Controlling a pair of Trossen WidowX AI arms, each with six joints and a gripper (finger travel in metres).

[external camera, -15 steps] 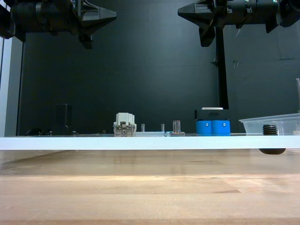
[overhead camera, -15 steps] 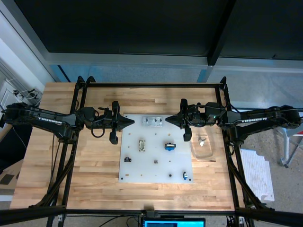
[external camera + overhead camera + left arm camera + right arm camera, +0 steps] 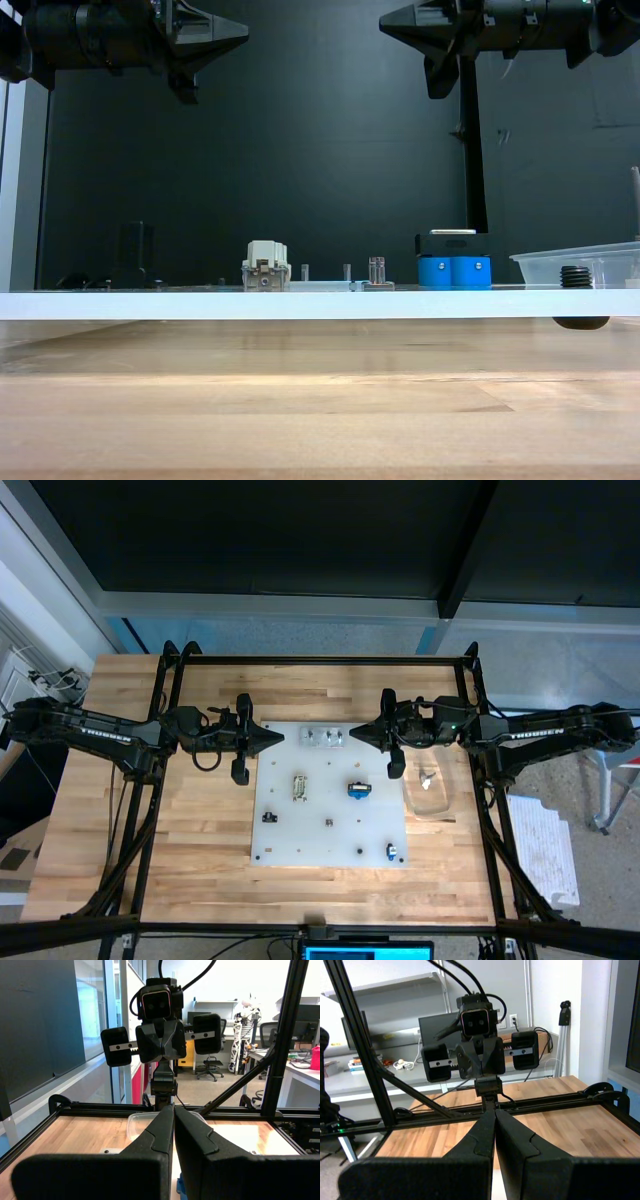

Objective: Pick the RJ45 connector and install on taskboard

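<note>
**High view.** The taskboard (image 3: 300,835) lies flat at the centre of the tabletop (image 3: 180,830). The left gripper (image 3: 279,738) hovers over the board's upper left corner and points right. The right gripper (image 3: 353,732) hovers over the board's upper edge, right of centre, and points left. The two tips face each other with a gap between them. The RJ45 connector (image 3: 427,778) lies inside a clear tray (image 3: 425,812) just beside the board's right edge. It is below the right gripper in the frame and apart from both grippers.

**Low view.** The taskboard appears as a white band across the frame. The left gripper is at the upper left and the right gripper at the upper right, both high above the board. The tray stands at the right edge of the frame. The connector cannot be made out here.

**Left wrist view.** The left gripper's fingers (image 3: 162,1127) are pressed together with nothing between them.

**Right wrist view.** The right gripper's fingers (image 3: 482,1135) are likewise closed and hold nothing.
</note>
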